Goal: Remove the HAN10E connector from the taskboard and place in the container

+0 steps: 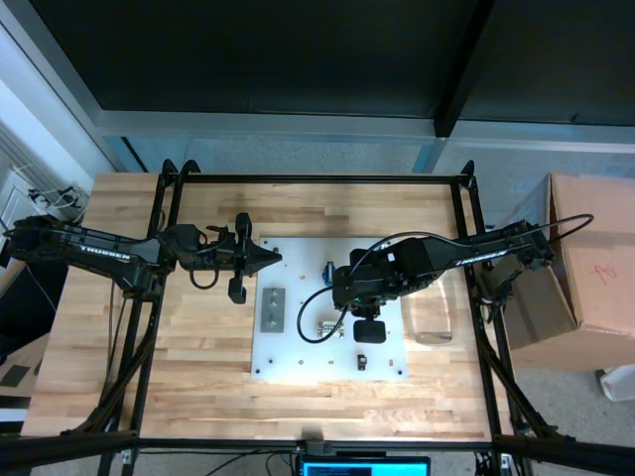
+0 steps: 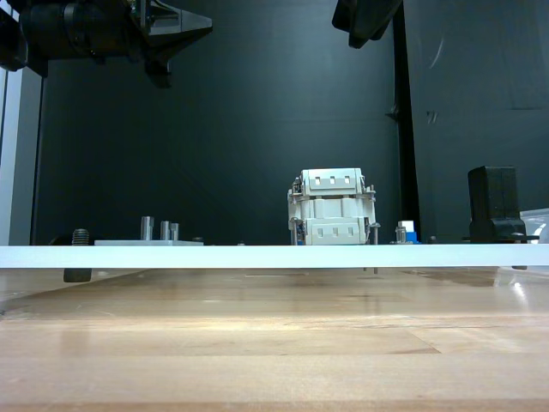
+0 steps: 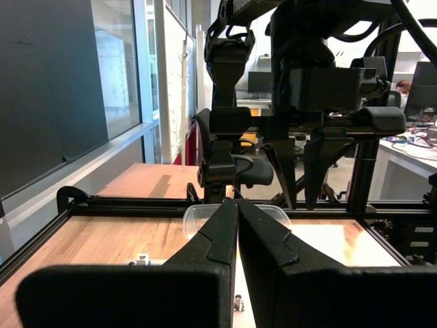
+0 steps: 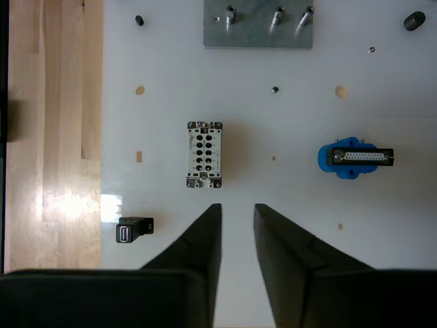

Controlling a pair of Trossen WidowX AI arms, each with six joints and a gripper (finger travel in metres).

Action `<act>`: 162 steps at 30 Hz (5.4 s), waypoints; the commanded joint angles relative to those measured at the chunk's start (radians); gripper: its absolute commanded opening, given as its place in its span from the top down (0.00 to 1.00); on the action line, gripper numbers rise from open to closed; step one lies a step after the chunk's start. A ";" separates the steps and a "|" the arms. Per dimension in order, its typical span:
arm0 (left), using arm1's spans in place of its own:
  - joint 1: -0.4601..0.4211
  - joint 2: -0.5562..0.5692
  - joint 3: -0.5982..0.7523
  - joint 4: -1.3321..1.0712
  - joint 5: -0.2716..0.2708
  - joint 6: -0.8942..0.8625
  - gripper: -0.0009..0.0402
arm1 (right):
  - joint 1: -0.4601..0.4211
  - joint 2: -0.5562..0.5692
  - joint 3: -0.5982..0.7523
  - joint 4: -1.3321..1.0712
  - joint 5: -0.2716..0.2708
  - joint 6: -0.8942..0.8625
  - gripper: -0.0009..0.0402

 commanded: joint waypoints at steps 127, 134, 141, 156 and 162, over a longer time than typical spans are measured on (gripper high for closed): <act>0.000 0.000 0.000 0.000 0.000 0.000 0.98 | 0.014 -0.005 -0.174 0.078 -0.027 0.075 0.98; 0.000 0.000 0.000 0.000 0.000 0.000 0.98 | 0.015 -0.005 -0.174 0.092 -0.027 0.075 0.98; 0.000 0.000 0.000 0.000 0.000 0.000 0.98 | 0.016 0.032 -0.138 0.096 -0.027 0.075 0.98; 0.000 0.000 0.000 0.000 0.000 0.000 0.98 | 0.016 0.211 0.031 0.076 -0.028 0.043 0.95; 0.000 0.000 0.000 0.000 0.000 0.000 0.98 | 0.016 0.217 0.031 0.077 -0.027 0.045 0.87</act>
